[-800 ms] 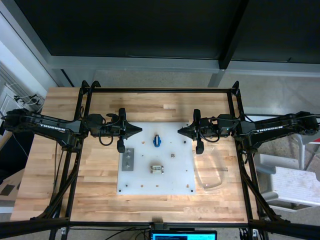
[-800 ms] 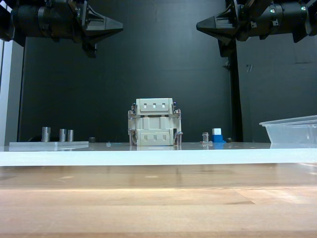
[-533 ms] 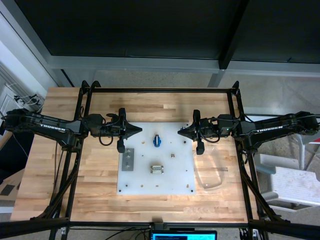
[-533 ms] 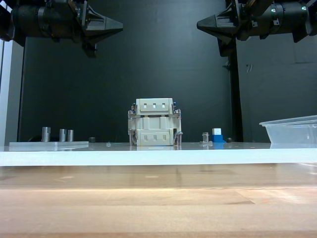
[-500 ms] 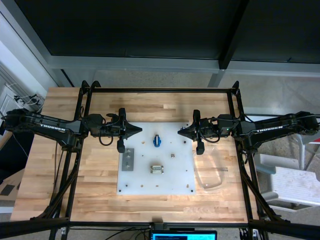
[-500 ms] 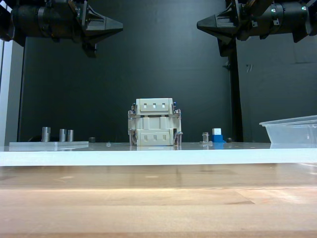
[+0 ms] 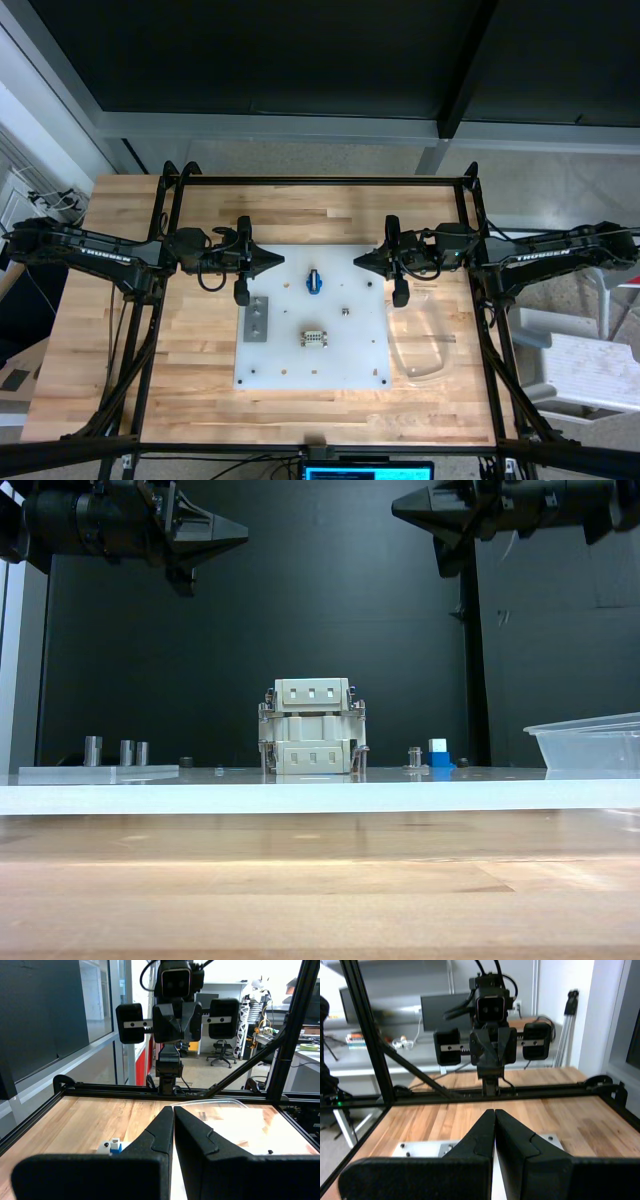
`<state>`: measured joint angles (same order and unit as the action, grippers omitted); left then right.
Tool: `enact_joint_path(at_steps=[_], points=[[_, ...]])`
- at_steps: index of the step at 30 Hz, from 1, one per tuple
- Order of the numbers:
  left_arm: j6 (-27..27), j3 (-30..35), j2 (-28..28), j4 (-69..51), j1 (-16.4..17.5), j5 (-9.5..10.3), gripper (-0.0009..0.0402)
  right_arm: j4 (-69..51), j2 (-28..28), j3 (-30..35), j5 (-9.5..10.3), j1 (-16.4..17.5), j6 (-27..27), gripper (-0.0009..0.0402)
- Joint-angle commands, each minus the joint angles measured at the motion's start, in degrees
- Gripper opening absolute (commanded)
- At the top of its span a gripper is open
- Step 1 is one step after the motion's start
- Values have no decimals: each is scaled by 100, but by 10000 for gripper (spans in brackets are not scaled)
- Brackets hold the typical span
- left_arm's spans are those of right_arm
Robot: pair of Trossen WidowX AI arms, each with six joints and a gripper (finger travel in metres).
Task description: Remove the HAN10-E connector and place it in the container
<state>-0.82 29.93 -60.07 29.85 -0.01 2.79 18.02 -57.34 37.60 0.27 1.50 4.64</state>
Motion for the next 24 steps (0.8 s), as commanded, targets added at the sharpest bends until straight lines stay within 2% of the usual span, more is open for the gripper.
enact_joint_path(at_steps=[1,12,24], points=[[2,2,-2,0,0,0,0,-776,-96,468,-4,17,2,0],[2,2,-2,0,2,-2,0,-3543,-1008,2391,-22,313,103,0],[2,2,-2,0,0,-2,0,-6245,-2793,4942,-83,767,109,0]])
